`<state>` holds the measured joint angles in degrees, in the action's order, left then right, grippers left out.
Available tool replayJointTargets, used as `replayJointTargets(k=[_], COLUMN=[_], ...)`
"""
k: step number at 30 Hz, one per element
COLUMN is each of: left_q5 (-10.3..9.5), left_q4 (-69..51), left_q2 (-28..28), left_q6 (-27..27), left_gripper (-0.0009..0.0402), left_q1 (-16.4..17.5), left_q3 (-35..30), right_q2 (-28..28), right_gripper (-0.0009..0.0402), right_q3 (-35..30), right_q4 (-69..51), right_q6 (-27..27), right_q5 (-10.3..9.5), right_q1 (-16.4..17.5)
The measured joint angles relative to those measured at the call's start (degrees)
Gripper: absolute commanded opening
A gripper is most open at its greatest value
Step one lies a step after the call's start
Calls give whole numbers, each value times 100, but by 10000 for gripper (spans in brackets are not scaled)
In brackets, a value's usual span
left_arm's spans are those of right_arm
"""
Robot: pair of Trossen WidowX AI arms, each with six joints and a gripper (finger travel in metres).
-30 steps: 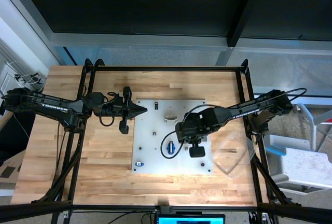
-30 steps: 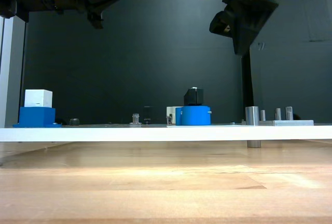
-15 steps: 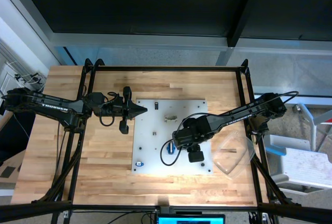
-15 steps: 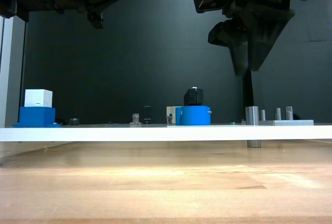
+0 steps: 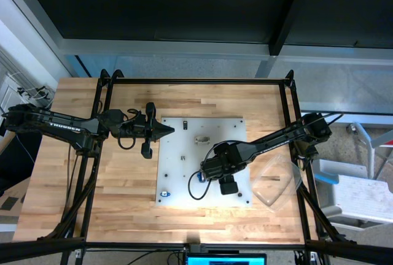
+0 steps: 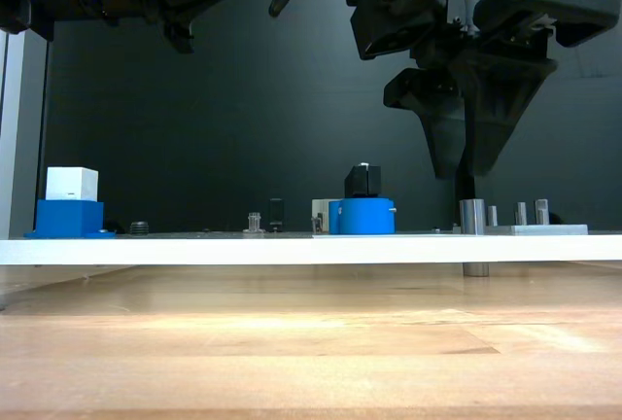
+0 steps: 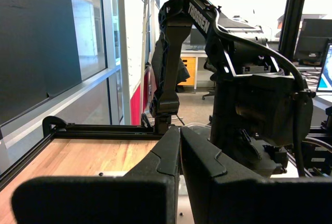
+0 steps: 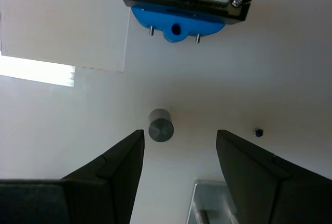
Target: Pick the 16mm cylinder and place it in the container
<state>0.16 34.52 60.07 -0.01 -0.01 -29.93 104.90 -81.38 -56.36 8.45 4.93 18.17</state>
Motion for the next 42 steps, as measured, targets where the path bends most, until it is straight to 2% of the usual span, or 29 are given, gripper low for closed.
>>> replayJointTargets(k=[6, 11, 34, 42], left_q5=[2, 0, 2, 2], left_q4=[0, 0, -2, -2], left_q2=[0, 0, 0, 0], left_q6=[0, 0, 0, 0], left_gripper=[0, 0, 0, 0], left_q1=[0, 0, 0, 0], left_q3=[-2, -2, -2, -2], right_q2=[72, 72, 72, 70], right_gripper=[195, 192, 191, 141], right_q3=[109, 260, 649, 649], right_q4=[179, 374, 802, 811], right_q6=[4, 48, 70, 70], right_q5=[-28, -151, -214, -212], right_q1=[20, 31, 46, 46])
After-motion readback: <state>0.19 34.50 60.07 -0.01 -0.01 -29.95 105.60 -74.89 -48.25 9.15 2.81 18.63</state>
